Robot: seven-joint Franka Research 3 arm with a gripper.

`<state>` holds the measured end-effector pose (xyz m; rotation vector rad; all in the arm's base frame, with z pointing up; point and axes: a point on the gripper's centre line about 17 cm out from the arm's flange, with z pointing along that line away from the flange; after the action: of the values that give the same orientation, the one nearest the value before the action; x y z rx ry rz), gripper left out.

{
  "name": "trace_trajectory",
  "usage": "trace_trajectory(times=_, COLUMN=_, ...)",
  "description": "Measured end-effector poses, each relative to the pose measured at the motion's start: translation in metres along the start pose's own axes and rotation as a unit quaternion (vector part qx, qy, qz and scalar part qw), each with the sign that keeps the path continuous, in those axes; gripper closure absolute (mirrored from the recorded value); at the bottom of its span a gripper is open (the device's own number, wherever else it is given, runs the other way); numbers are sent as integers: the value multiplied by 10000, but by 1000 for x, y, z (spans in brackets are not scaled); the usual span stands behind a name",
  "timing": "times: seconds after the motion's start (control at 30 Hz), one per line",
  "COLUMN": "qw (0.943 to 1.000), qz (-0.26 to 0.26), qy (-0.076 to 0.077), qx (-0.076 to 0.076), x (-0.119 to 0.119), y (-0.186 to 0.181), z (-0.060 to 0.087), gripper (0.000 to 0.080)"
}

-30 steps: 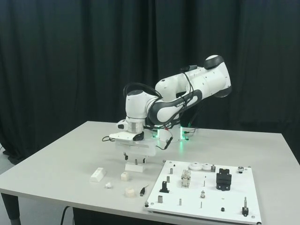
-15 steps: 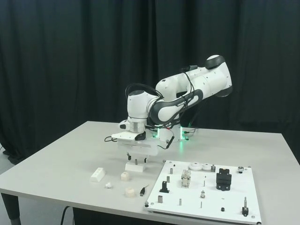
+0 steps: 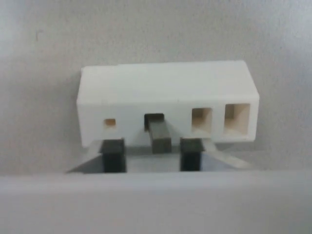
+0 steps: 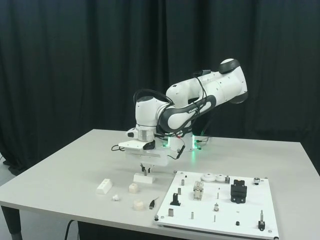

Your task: Pick square peg 2.

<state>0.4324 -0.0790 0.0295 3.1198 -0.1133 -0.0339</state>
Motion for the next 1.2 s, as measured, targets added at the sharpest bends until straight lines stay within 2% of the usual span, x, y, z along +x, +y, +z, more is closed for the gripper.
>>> trace_trajectory(times=0.27, qw=9999, qz=169, qy=30, qx=24, x=1, y=0, z=0, gripper=486)
trace_trajectory(times=0.3, qw=9998, qz=190, qy=31, qx=25, x=1, y=0, z=0, gripper=730)
trace_trajectory(times=0.7, qw=9996, qz=260, qy=78, qx=21, x=4, y=1, z=-5, gripper=730)
trace_trajectory(times=1.2, qw=9997, qz=235, qy=89, qx=78, x=5, y=2, z=-36, gripper=731)
